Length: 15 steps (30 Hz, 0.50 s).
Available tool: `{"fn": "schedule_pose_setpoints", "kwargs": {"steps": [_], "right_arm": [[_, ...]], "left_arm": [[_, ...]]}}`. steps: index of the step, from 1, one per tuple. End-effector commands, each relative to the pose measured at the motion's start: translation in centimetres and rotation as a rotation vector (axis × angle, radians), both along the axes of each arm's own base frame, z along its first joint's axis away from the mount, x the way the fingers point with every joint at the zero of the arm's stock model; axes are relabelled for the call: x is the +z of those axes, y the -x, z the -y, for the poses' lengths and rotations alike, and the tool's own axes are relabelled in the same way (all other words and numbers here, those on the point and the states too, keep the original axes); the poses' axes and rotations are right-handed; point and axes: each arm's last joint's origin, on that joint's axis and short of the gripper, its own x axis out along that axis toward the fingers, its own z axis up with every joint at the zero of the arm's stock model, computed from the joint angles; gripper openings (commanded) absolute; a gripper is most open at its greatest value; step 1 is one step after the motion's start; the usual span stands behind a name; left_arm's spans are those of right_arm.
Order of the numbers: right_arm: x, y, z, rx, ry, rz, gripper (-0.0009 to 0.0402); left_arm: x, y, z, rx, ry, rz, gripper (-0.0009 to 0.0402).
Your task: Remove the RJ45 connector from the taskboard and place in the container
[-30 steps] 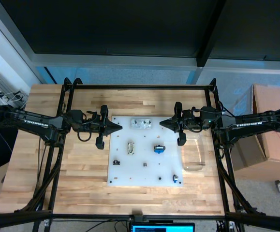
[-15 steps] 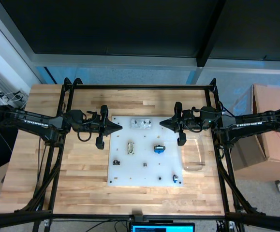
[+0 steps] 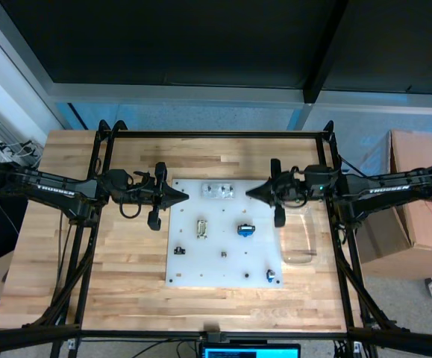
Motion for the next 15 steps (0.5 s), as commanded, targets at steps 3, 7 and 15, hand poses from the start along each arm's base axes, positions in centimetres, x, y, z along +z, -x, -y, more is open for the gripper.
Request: {"fn": "schedule_pose_setpoints", "kwargs": {"steps": [3,7,15], "right_arm": [[1.1,0.3,-2.7,-0.004,0.036,-0.251,0.0],[1.6,0.5,-4.7,0.034,0.018,-0.398,0.0],[2.2,0.6,-8.4,0.056,0.002,-0.604,0.0]], "left_arm": [[0.0,0.0,0.0,0.0,0.0,0.0,0.0],[0.0,0.0,0.0,0.0,0.0,0.0,0.0],[0.0,0.0,0.0,0.0,0.0,0.0,0.0]]}}
